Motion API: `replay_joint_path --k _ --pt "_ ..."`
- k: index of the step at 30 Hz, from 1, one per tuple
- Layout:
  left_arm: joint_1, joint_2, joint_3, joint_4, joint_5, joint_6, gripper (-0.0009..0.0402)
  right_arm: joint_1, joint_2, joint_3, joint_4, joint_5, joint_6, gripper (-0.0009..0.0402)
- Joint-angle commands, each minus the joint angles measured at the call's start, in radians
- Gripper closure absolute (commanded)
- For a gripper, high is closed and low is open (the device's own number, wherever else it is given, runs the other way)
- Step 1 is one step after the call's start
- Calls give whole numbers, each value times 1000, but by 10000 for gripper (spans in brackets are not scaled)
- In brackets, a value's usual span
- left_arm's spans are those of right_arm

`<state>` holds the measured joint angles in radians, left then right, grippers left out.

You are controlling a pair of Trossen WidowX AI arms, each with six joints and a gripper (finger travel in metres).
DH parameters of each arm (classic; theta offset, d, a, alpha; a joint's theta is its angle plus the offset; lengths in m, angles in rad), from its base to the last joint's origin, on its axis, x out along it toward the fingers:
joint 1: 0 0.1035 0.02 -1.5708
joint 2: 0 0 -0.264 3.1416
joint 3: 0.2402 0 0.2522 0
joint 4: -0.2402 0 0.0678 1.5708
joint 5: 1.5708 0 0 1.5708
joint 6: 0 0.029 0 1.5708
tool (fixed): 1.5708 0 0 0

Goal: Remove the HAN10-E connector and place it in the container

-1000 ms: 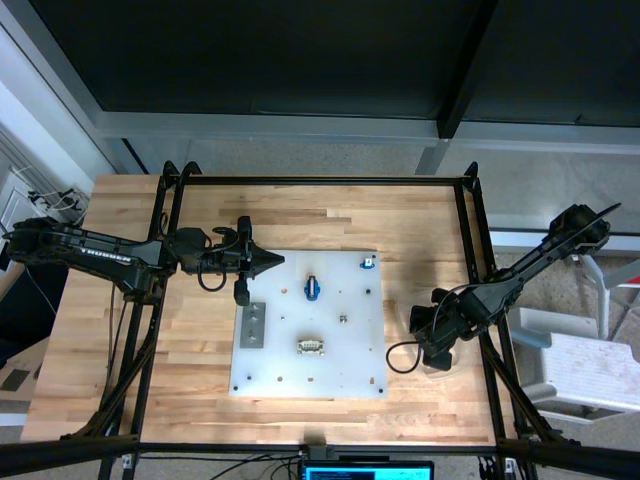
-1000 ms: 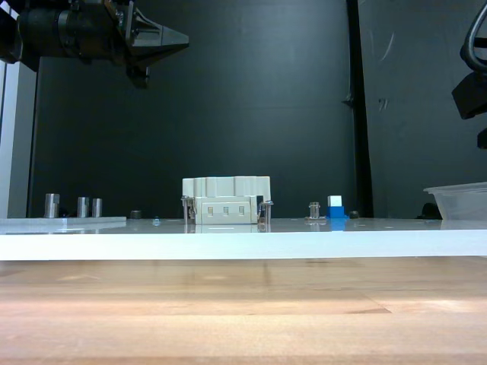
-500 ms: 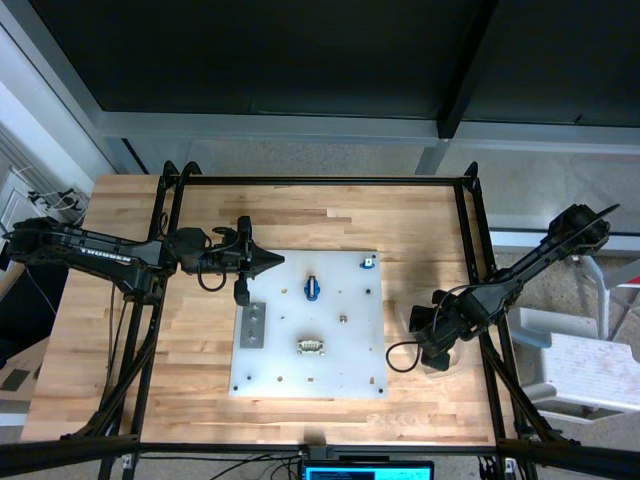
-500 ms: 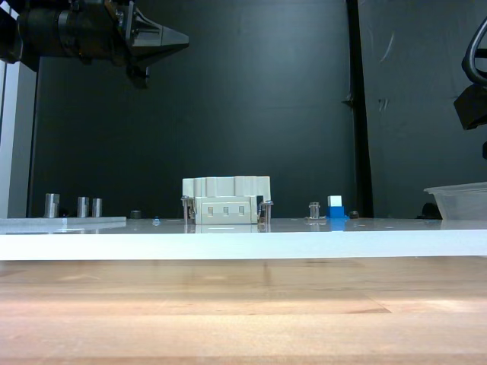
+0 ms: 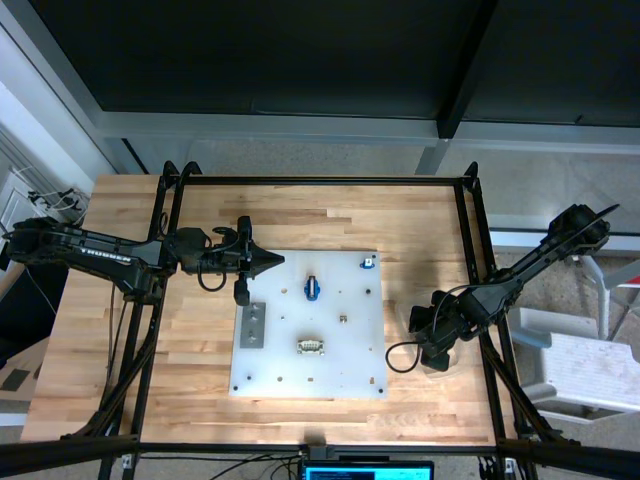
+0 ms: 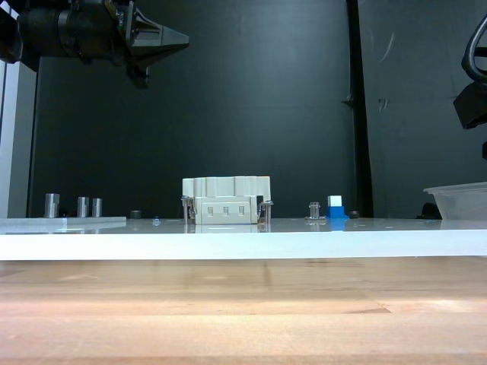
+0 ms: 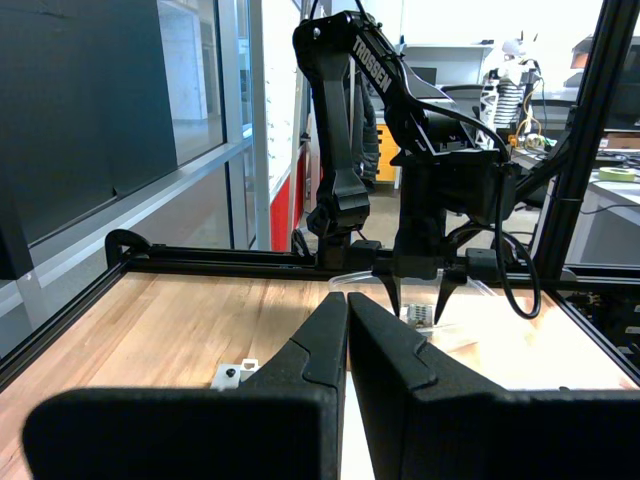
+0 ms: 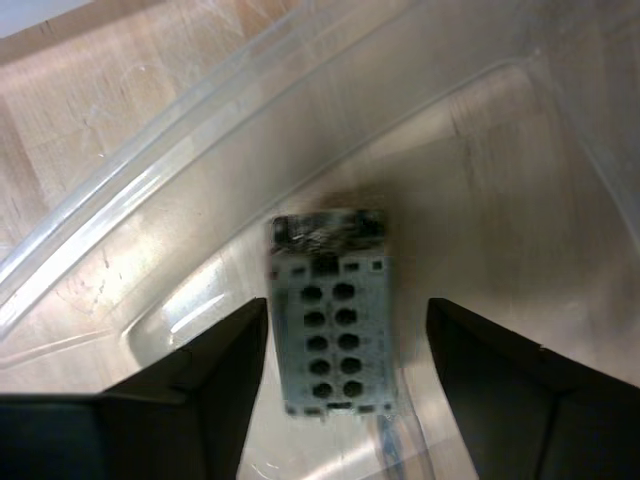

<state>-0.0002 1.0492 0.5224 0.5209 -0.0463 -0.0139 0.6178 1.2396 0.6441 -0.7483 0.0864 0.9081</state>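
The HAN10-E connector (image 8: 328, 315), a small grey block with ten holes in its pale face, lies inside the clear container (image 8: 480, 150). My right gripper (image 8: 347, 305) is open above it, one finger on each side of the block. From above, the right gripper (image 5: 432, 345) hangs over the container (image 5: 443, 366) just off the white board's right edge. The container's rim (image 6: 460, 199) shows at the low view's right. My left gripper (image 5: 278, 260) is shut and held high over the board's far left corner, also seen as a closed wedge (image 7: 347, 297).
The white board (image 5: 340, 380) carries a beige housing (image 5: 311, 346), a blue upright piece (image 5: 311, 288), a flat grey block with two holes (image 5: 253, 326) and a small blue-white piece (image 5: 368, 263). A black frame rail (image 5: 470, 230) runs along the table's sides.
The right gripper has shifted slightly over the container. The left arm has not moved.
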Motion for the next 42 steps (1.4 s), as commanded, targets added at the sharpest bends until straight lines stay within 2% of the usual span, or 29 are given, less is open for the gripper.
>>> replay_joint_path --k 1,5,11,30,42 --pt "0 0 0 0 0 0 393 1 0 0 -1 0 0 138" --pt "0 0 0 0 0 0 393 1 0 0 -1 0 0 129" --pt "0 0 0 0 0 0 393 2 -1 15 -14 -1 -2 138" --pt "0 0 0 0 0 0 393 5 -23 180 -238 -2 -9 142" --pt "0 0 0 0 0 0 393 11 -23 182 -235 -9 -3 142"
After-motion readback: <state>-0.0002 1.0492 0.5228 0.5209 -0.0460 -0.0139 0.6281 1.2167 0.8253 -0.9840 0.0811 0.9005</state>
